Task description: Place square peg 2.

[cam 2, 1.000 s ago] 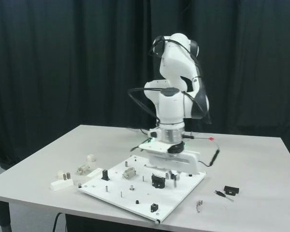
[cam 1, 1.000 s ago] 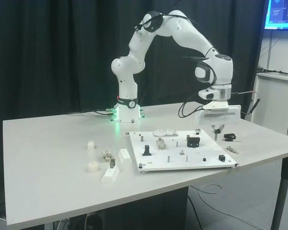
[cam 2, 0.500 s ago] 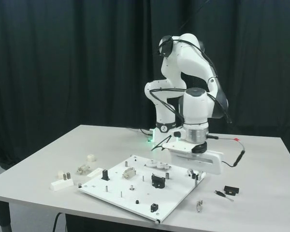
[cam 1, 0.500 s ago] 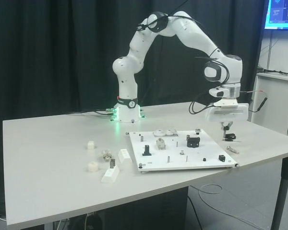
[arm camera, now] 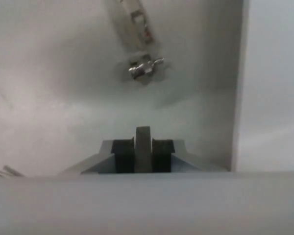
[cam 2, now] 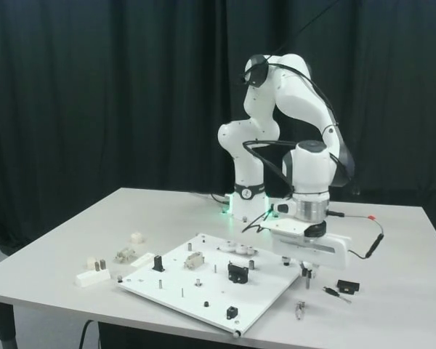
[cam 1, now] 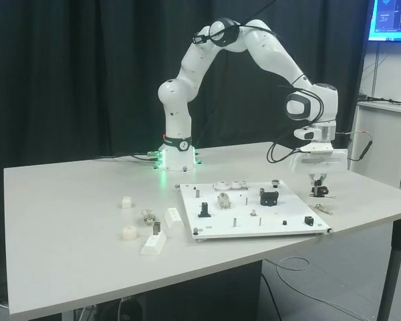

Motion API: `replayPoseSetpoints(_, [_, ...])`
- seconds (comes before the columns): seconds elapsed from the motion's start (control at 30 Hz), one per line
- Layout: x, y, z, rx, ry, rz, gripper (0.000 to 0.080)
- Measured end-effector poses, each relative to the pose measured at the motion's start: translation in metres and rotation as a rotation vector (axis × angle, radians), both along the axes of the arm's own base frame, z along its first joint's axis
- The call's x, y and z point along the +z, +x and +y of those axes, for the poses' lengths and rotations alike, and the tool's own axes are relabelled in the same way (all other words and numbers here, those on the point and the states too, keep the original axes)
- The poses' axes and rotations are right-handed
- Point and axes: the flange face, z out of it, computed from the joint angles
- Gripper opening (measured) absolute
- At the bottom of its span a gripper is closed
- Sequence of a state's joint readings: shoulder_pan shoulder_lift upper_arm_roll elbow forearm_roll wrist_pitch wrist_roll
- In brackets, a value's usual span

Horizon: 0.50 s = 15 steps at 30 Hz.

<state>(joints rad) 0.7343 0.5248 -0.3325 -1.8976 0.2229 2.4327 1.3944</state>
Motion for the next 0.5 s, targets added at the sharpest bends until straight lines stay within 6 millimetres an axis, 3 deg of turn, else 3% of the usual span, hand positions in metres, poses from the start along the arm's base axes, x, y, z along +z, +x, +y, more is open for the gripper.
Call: replayPoseSetpoints(0.5, [-0.025,-0.016,0.029,-0.017,-0.009,-0.017,0.0071])
